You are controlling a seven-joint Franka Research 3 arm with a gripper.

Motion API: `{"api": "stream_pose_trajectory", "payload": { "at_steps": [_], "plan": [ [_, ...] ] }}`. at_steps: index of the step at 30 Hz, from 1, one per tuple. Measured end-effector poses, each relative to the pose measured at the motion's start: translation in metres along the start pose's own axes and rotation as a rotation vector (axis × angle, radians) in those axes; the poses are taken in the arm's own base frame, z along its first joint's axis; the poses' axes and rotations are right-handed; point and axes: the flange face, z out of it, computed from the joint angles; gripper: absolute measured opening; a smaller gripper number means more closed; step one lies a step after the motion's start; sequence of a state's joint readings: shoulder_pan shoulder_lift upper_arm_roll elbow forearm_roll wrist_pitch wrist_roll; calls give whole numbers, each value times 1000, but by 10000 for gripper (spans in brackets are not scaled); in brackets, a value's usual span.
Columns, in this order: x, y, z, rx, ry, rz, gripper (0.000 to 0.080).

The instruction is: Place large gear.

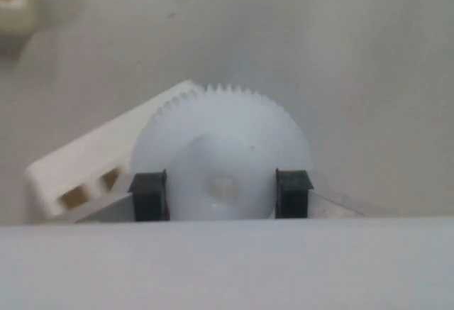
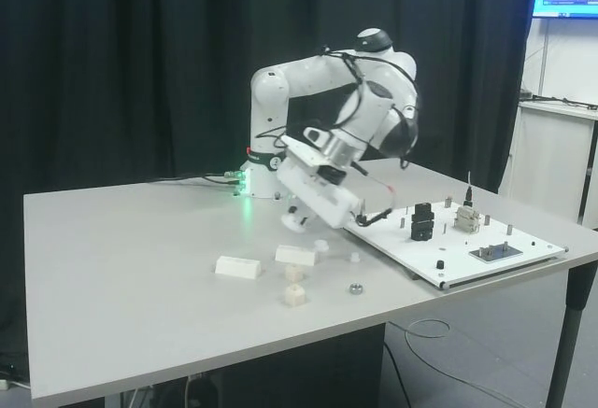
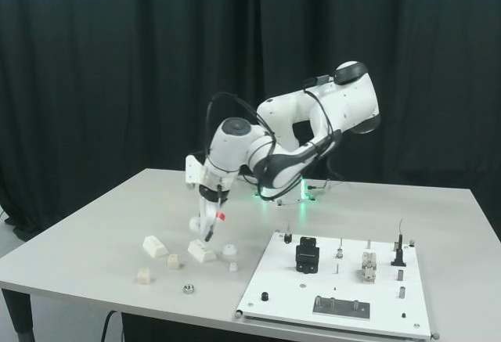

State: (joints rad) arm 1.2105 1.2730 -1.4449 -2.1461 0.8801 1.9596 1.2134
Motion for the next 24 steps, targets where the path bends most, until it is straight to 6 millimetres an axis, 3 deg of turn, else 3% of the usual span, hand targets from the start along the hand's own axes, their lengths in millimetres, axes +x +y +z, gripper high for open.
{"api": "stream_pose_trajectory", "payload": {
  "at_steps": [11,24],
  "plan": [
    [54,17,30,36,-57,7,323],
    [102,21,64,73,-187,37,323]
  ]
}}
